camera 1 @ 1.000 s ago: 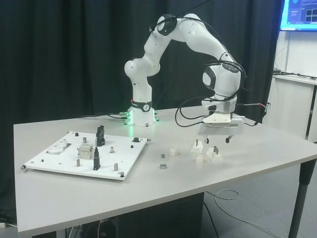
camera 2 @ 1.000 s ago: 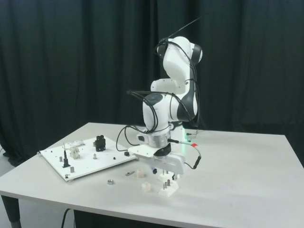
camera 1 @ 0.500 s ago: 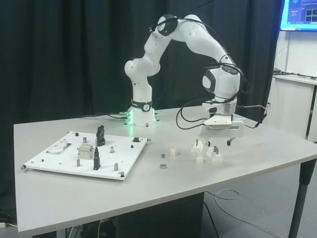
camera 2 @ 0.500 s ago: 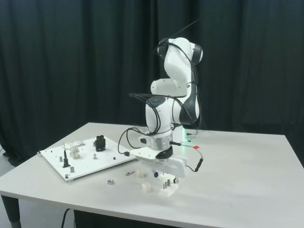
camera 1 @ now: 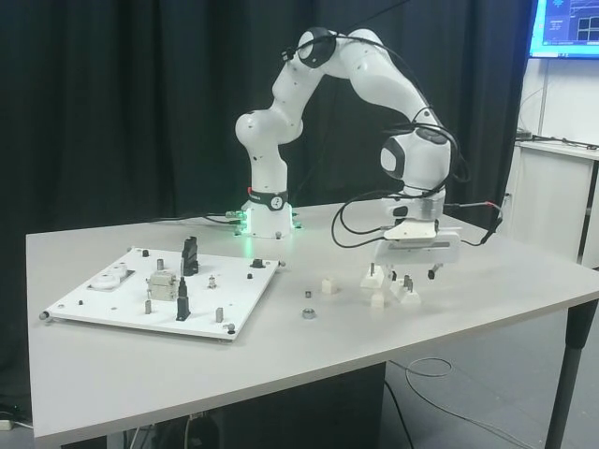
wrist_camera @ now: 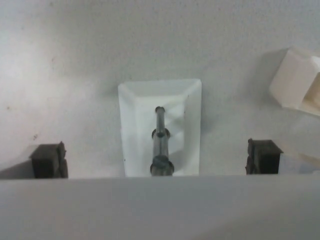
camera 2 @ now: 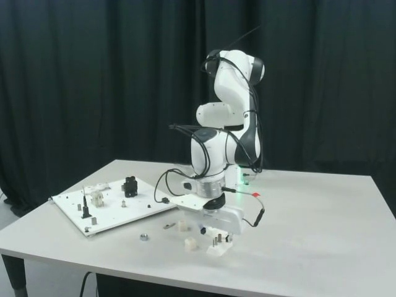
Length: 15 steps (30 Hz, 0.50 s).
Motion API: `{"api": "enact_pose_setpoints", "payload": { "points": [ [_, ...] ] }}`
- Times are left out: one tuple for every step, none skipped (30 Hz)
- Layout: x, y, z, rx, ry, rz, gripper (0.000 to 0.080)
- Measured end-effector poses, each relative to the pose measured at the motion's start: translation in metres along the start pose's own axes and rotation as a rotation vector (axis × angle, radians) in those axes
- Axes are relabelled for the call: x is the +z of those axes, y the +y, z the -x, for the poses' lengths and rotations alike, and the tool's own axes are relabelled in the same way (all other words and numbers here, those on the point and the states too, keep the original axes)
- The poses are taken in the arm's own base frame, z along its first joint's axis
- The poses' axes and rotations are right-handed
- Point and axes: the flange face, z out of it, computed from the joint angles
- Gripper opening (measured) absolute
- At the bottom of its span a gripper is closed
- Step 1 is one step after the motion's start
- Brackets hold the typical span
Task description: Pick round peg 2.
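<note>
I stand on the grey table (camera 1: 487, 281), my white arm (camera 1: 374, 79) bent down over the cluster of small white blocks, well apart from the white assembly board (camera 1: 159, 290). My gripper (wrist_camera: 155, 160) hangs low with its jaws wide apart, one black fingertip (wrist_camera: 48, 161) either side of the white peg holder (wrist_camera: 160, 125). The round peg 2 (wrist_camera: 159, 145) stands upright in that holder, between my fingertips and untouched by either; another white block (wrist_camera: 297, 82) lies just beside.
</note>
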Motion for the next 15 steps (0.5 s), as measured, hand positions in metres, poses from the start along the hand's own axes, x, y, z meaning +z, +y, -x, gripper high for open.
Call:
{"api": "enact_pose_setpoints", "payload": {
  "points": [
    [0.0005, 0.0001, 0.0001, 0.0, 0.001, -0.002, 0.08],
    [0.001, 0.0003, 0.0002, 0.0, 0.002, -0.003, 0.08],
    [0.0014, 0.0004, 0.0003, 0.0, 0.003, -0.003, 0.08],
    [0.0018, 0.0006, 0.0004, 0.0, 0.003, -0.004, 0.08],
    [0.0022, 0.0007, 0.0004, 0.0, 0.003, -0.004, 0.08],
    [0.0026, 0.0009, 0.0005, 0.0, 0.004, -0.005, 0.08],
    [0.003, 0.001, 0.0005, 0.0, 0.004, -0.005, 0.08],
    [0.0034, 0.0012, 0.0006, 0.0, 0.005, -0.006, 0.08],
    [0.0039, 0.0013, 0.0006, 0.0, 0.006, -0.008, 0.08],
    [0.0045, 0.0015, 0.0008, 0.0, 0.007, -0.009, 0.08],
    [0.0048, 0.0016, 0.0008, 0.0, 0.008, -0.009, 0.08],
    [0.0056, 0.0019, 0.0011, 0.0, 0.008, -0.009, 0.08],
    [0.0064, 0.0022, 0.0014, 0.0, 0.009, -0.01, 0.08],
    [0.0071, 0.0024, 0.0017, -0.001, 0.009, -0.011, 0.08],
    [0.0076, 0.0025, 0.0019, -0.001, 0.01, -0.012, 0.08]
  ]
}}
